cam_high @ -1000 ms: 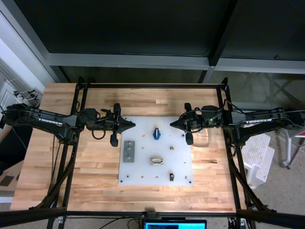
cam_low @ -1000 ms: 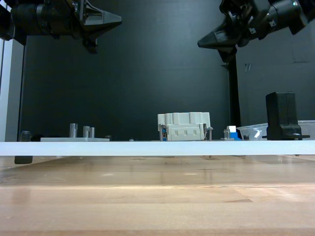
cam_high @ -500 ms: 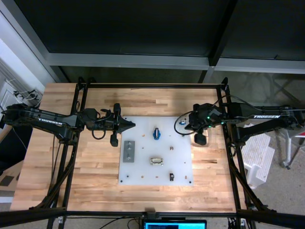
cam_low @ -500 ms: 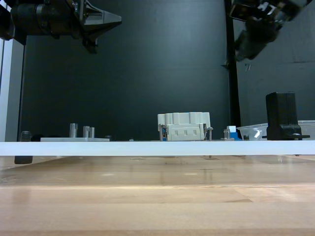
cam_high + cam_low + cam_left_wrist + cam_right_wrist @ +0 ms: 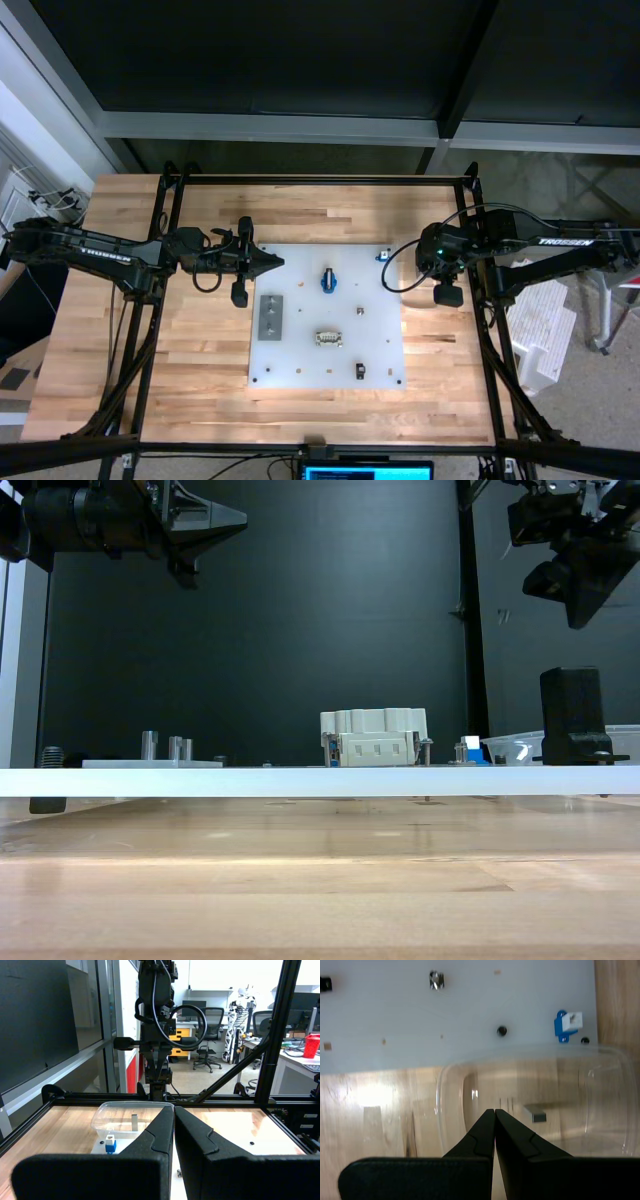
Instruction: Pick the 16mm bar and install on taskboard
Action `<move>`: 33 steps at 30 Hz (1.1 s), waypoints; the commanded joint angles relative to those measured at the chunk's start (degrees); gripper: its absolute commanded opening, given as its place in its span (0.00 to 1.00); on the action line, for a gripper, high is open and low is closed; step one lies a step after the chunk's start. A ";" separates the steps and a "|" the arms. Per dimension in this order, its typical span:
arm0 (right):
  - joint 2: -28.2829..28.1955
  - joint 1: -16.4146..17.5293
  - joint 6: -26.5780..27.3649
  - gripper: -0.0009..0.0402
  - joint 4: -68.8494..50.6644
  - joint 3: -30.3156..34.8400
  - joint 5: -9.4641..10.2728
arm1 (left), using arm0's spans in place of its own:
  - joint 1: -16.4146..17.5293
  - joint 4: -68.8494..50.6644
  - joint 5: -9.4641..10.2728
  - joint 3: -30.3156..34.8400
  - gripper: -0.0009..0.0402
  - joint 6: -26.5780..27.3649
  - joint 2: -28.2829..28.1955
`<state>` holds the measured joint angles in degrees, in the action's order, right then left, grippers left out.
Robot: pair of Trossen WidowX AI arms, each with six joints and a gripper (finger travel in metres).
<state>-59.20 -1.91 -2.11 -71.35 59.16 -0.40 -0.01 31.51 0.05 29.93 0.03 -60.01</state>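
The white taskboard point(image 5: 300, 350) lies at the table's middle, with a grey metal block point(image 5: 270, 316) and a blue fitting point(image 5: 567, 1023). A small grey bar point(image 5: 538, 1112) lies inside a clear plastic container point(image 5: 455, 1090) just off the board's right edge; the left wrist view shows the bar point(image 5: 134, 1121) too. My right gripper point(image 5: 494, 1110) points down above that container, shut and empty, high over the table point(image 5: 578, 605). My left gripper point(image 5: 272, 262) hovers over the board's left edge, shut with nothing in it point(image 5: 174, 1108).
On the board stand a blue knob point(image 5: 328, 280), a beige connector point(image 5: 373, 737), a black block point(image 5: 572, 715) and small studs on the grey block point(image 5: 165, 746). Black frame posts point(image 5: 165, 230) run along both table sides.
The right arm has swung right, off the board's edge, and turned its gripper downward over the clear container. The left arm has not moved.
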 commanded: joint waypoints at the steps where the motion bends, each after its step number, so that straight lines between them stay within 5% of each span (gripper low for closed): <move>1: -0.04 -0.04 1.22 0.02 -0.87 -0.09 -0.02 | 0.00 0.02 -0.02 0.02 0.02 -0.02 0.00; 7: -0.04 -0.92 2.62 0.02 -3.17 -0.15 -0.02 | 0.00 0.02 -0.02 0.02 0.02 -0.02 0.00; 19: -0.96 -11.34 14.40 0.04 -1.84 -4.33 -0.02 | 0.00 0.02 -0.02 0.02 0.02 -0.02 0.00; 33: -2.47 -15.26 19.61 0.38 6.54 -11.87 0.44 | 0.02 0.04 -0.02 0.02 0.02 -0.02 0.02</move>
<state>-61.65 -17.15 17.58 -65.47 48.03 0.08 -0.01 31.51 0.03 29.95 0.01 -59.99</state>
